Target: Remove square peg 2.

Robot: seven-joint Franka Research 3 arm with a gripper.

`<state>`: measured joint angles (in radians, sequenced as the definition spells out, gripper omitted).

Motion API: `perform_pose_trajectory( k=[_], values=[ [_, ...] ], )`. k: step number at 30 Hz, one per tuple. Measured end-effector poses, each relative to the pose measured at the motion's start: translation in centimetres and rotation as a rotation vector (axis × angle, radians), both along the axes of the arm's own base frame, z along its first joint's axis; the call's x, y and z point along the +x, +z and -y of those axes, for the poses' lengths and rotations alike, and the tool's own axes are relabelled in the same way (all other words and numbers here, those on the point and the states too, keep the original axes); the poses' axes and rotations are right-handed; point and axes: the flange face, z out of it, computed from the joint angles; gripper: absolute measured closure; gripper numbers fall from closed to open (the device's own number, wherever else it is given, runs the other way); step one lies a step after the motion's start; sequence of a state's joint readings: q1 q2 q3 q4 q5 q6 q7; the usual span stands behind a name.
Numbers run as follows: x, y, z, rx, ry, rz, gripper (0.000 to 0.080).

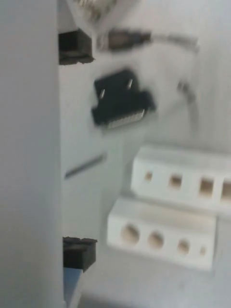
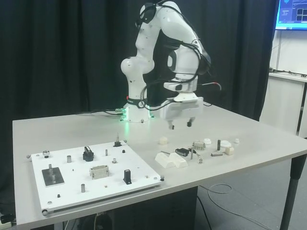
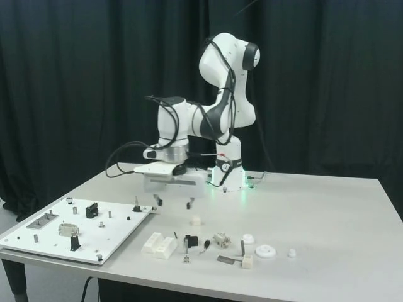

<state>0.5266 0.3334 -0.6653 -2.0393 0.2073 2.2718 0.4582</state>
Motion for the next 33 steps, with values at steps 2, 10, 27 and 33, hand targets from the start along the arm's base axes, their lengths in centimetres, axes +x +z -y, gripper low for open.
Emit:
perform_pose_trajectory(
  k=[2,10,27,33],
  values=[
    [-0.2,0.2,1.3,-0.011,0.002,-0.006,0.0003],
    [-1.6,0.7,7.4,-0.041,-0.008,-0.032,0.0003],
    [-6.5,0.6,21.0,-0.046,-0.020,-0.038,0.0003],
    [-8.1,0.1,24.9,-0.060,-0.047,-0.009,0.0003]
  ],
)
